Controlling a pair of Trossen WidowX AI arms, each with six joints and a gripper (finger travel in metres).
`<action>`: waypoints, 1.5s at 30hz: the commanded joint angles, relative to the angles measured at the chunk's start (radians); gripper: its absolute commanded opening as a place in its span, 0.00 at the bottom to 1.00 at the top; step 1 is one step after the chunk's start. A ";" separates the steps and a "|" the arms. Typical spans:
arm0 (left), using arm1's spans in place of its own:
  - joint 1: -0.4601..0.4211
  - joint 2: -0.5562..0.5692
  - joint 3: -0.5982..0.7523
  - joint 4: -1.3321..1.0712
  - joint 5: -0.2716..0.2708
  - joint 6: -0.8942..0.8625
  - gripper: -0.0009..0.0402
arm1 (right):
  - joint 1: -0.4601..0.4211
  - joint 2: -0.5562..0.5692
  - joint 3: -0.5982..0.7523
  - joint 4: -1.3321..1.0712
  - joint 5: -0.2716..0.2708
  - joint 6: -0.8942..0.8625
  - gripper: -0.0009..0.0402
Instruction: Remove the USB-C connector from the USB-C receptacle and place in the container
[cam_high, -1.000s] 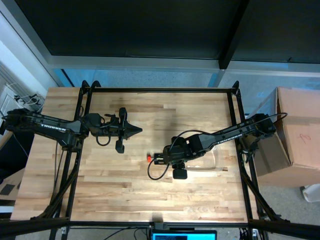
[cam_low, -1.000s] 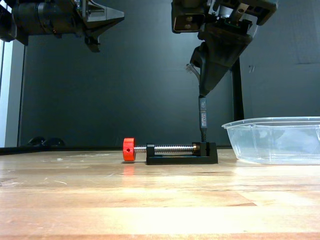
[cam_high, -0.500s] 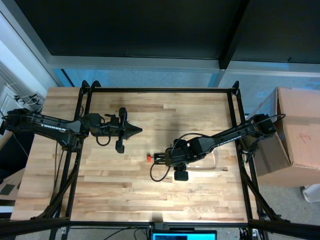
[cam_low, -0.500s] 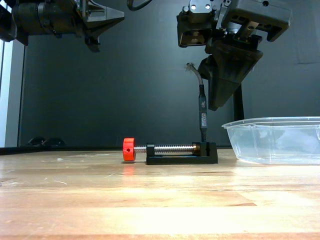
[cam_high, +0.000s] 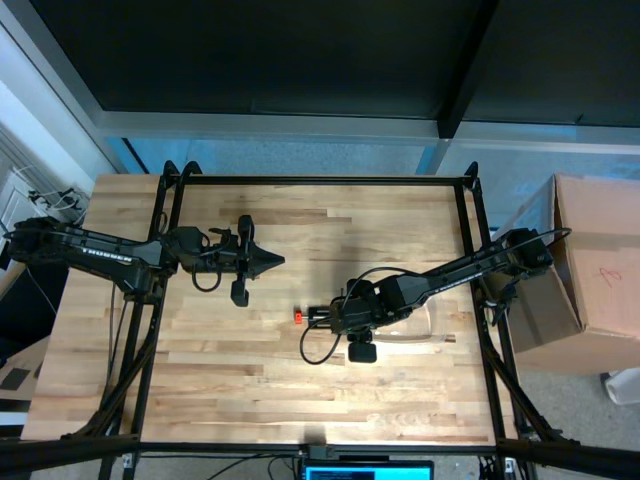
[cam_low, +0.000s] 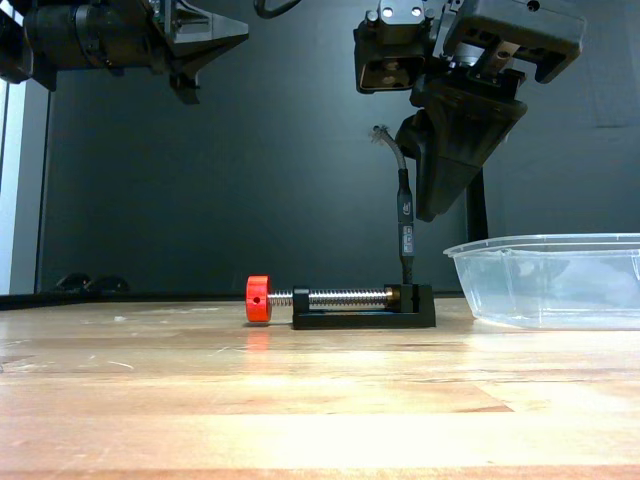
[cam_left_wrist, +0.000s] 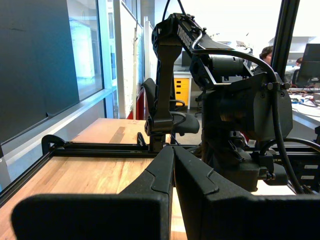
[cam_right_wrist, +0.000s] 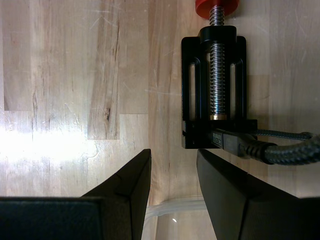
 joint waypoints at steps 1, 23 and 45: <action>0.000 0.000 0.000 0.000 0.000 0.000 0.02 | 0.000 0.000 0.001 -0.001 0.000 0.000 0.33; 0.000 0.000 0.000 0.000 0.000 0.000 0.02 | -0.002 -0.150 0.001 -0.136 0.004 0.008 0.33; 0.000 0.000 0.000 0.000 0.000 0.000 0.02 | -0.014 -0.216 0.003 -0.208 0.027 -0.009 0.33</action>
